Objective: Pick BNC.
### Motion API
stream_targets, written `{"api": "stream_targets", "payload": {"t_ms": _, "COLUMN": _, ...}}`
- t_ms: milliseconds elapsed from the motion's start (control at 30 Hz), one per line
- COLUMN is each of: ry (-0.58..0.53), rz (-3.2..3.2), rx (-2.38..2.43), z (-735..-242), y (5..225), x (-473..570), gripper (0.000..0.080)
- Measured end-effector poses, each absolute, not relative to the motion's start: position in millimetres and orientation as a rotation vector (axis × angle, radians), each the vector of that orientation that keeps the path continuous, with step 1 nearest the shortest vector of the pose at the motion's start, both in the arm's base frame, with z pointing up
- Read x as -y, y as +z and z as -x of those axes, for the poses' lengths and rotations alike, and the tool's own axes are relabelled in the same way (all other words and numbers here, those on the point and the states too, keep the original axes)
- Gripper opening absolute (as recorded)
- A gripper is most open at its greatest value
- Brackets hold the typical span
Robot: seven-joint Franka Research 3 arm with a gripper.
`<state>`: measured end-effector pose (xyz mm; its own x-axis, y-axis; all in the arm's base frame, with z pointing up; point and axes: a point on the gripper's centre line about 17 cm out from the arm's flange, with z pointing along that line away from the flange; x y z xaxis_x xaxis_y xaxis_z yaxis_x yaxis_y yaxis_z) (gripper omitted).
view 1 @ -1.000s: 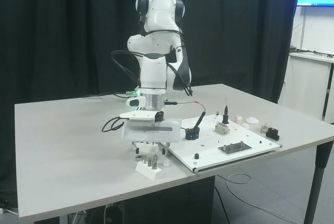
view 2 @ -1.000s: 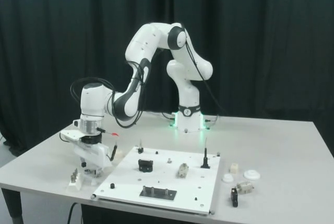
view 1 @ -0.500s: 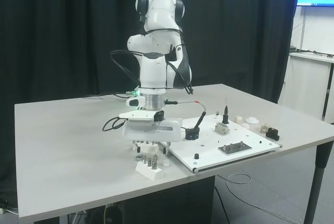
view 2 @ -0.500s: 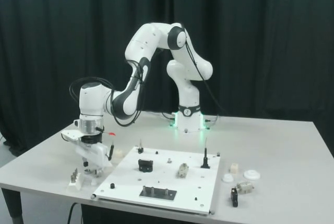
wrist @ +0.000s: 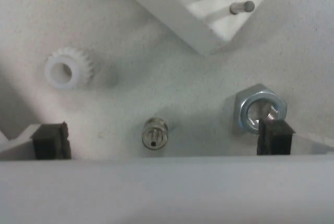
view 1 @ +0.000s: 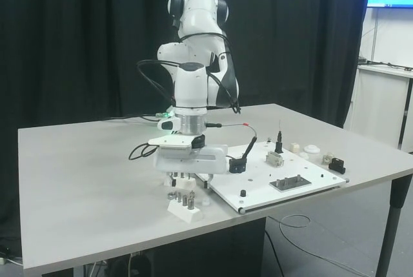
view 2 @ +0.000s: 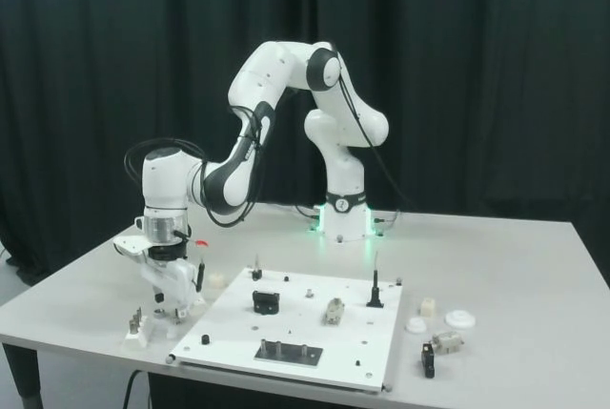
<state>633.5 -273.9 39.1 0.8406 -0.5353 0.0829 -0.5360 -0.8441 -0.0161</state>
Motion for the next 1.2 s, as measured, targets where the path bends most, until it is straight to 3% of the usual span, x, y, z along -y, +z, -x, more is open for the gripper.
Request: {"api": "stream_targets", "payload": {"t_ms": 1200, "ry": 0.096, "rz": -2.985, "rx": 0.866, "z": -627.5, "y": 17.9, "x": 272.2, "gripper": 0.08}}
